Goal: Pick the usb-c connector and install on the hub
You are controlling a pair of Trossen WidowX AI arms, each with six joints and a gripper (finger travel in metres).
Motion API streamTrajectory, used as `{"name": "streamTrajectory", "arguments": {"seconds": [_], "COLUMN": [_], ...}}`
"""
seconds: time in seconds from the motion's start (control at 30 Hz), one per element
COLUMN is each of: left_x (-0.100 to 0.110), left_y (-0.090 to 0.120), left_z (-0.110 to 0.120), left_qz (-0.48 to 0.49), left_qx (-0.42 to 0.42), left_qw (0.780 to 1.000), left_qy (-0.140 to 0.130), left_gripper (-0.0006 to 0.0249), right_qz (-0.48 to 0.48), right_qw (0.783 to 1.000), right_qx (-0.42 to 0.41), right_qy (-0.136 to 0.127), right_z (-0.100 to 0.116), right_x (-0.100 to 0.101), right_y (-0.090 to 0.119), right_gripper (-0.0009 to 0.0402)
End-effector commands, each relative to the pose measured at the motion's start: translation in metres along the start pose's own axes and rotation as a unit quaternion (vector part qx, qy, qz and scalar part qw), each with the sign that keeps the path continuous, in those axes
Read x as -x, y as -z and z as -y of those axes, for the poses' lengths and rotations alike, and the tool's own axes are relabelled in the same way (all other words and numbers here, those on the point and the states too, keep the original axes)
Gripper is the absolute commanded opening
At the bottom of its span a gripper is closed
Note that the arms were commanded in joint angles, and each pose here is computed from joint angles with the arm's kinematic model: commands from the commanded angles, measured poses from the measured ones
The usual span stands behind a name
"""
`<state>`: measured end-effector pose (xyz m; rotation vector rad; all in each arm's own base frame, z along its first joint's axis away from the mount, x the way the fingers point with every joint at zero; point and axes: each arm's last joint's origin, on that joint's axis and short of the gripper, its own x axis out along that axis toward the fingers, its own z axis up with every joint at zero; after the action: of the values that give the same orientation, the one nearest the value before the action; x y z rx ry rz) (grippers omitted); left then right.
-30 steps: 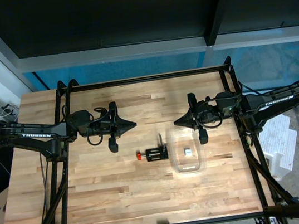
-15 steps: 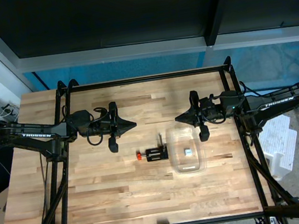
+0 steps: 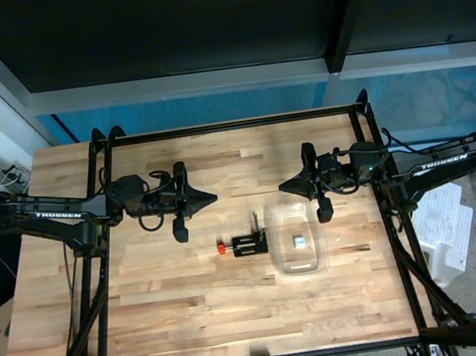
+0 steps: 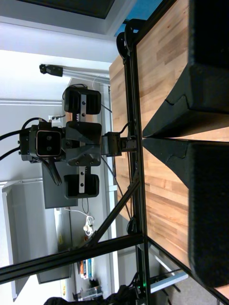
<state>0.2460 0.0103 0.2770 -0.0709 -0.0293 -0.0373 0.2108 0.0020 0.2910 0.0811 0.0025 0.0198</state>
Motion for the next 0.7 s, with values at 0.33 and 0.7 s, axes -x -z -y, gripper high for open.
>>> {"name": "streamTrajectory", "arguments": {"seconds": [0.33, 0.7], "left_x": [0.0000, 0.0000], "left_y": [0.0000, 0.0000], "left_z": [0.0000, -0.0001], "left_qz": [0.000, 0.000], "left_qx": [0.000, 0.000], "left_qw": [1.000, 1.000], "left_qy": [0.000, 0.000], "left_gripper": [0.0000, 0.0000], "right_qz": [-0.005, -0.005], "right_qw": [1.000, 1.000], "right_qx": [0.000, 0.000], "right_qy": [0.000, 0.000], "right_z": [-0.0002, -0.0002], "right_x": [-0.0001, -0.0001], "right_y": [0.0008, 0.0008], "right_gripper": [0.0000, 0.0000]}}
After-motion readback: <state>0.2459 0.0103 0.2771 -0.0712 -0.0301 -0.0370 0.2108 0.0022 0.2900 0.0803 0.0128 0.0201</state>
